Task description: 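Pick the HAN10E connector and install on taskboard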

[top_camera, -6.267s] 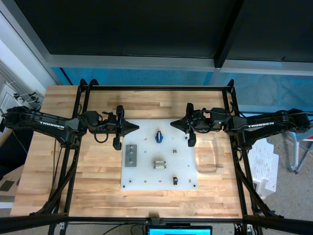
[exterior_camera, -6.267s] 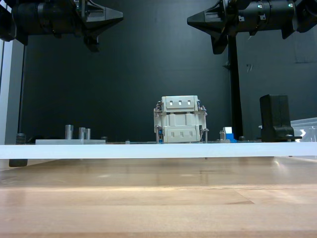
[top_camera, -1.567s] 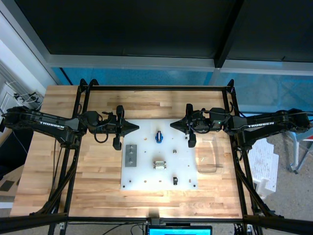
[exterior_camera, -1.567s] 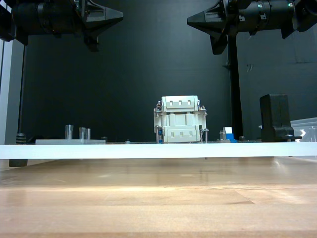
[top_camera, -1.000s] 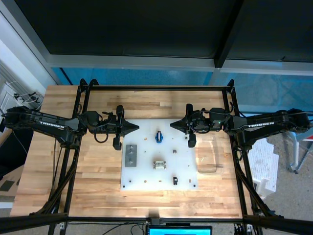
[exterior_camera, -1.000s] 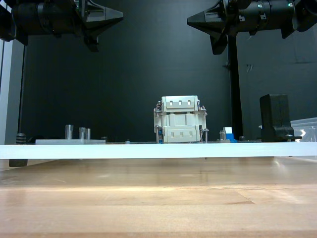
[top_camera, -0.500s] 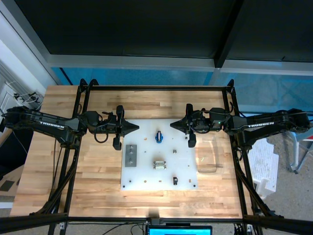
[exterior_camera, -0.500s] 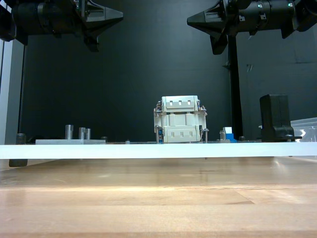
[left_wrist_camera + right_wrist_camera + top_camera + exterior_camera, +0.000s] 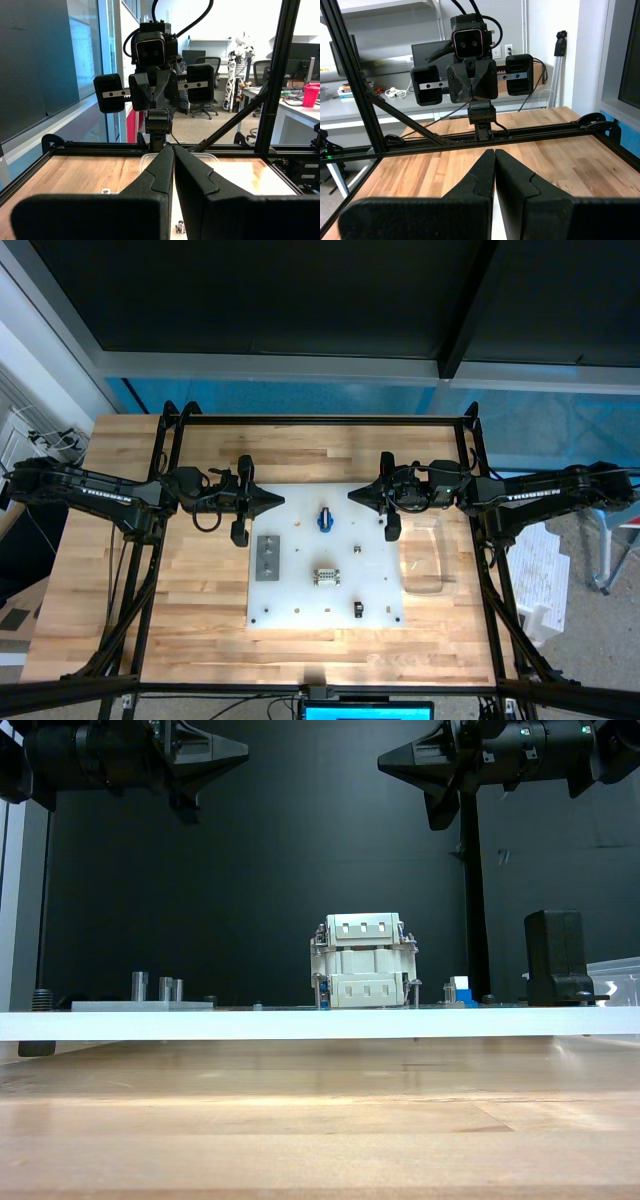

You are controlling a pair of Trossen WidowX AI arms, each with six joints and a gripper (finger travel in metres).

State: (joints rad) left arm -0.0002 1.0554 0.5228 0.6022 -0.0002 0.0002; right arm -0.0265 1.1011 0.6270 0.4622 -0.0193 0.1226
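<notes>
The wooden surface [image 9: 150, 570] carries the white taskboard [image 9: 300, 595], which lies flat near its middle. The left arm [image 9: 90, 492] and the right arm [image 9: 545, 490] reach inward from the two sides, both held high above the surface. The left pincer [image 9: 280, 500] hangs over the far left corner of the taskboard, and its fingers [image 9: 160, 170] are pressed together with nothing between them. The right pincer [image 9: 352, 494] hangs over the far right part of the taskboard, and its fingers [image 9: 482, 172] are also together and hold nothing. The two pincers point toward each other and are well apart.

A clear tray [image 9: 425, 560] lies on the surface just beside the right edge of the taskboard. A grey metal block [image 9: 268, 557] sits on the left part of the taskboard. The HAN10E connector [image 9: 325, 577] stands upright on the taskboard near its middle, well below both pincers in the low view [image 9: 363, 963]. A blue connector [image 9: 325, 519] stands farther away on the taskboard, and a black connector [image 9: 360, 609] stands near its near edge
</notes>
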